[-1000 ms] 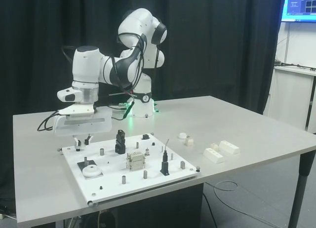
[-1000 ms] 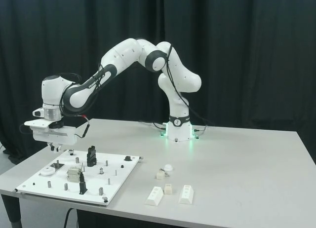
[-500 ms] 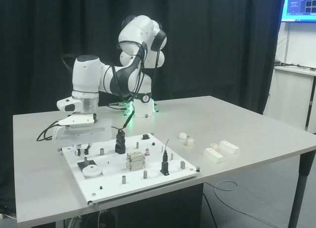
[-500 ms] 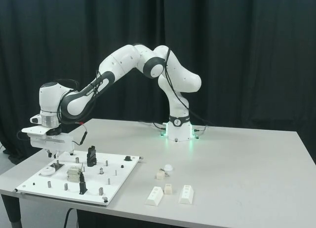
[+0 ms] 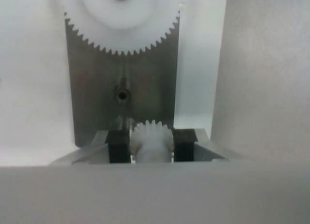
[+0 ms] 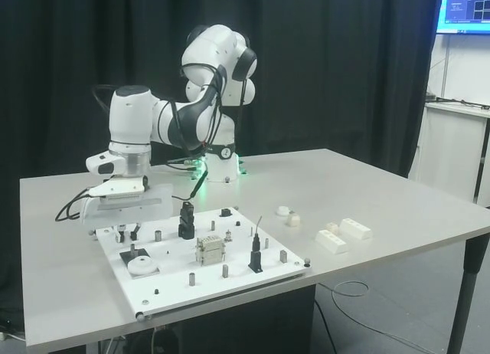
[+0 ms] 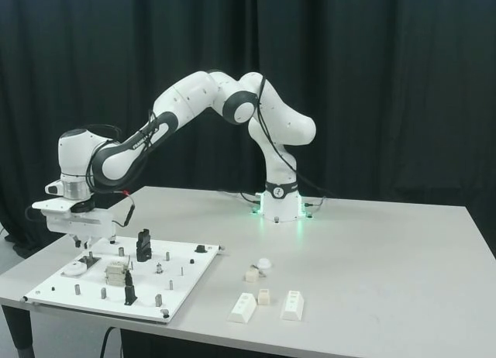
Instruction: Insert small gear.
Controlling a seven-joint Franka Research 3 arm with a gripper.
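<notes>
In the wrist view my gripper (image 5: 151, 145) is shut on the small white gear (image 5: 152, 136), whose teeth show between the two black fingertips (image 5: 118, 145). Below it lies a grey plate (image 5: 97, 98) with a short peg (image 5: 122, 94); the gear sits just to one side of that peg. A large white gear (image 5: 121, 20) is mounted on the same plate. In the room views the gripper (image 6: 126, 231) (image 7: 82, 242) hangs low over the back left part of the white board (image 6: 230, 281) (image 7: 46, 288), near the large gear (image 6: 142, 266) (image 7: 74, 270).
The board also carries a black connector (image 6: 186, 220), a grey plug (image 6: 209, 250), a black upright part (image 6: 255, 258) and several small pegs. White blocks (image 6: 343, 233) and small white parts (image 6: 287, 214) lie on the grey table (image 6: 367, 193) to the right of the board.
The arm has come down and shifted slightly left, bringing the gripper with the small gear close above the board by the large gear.
</notes>
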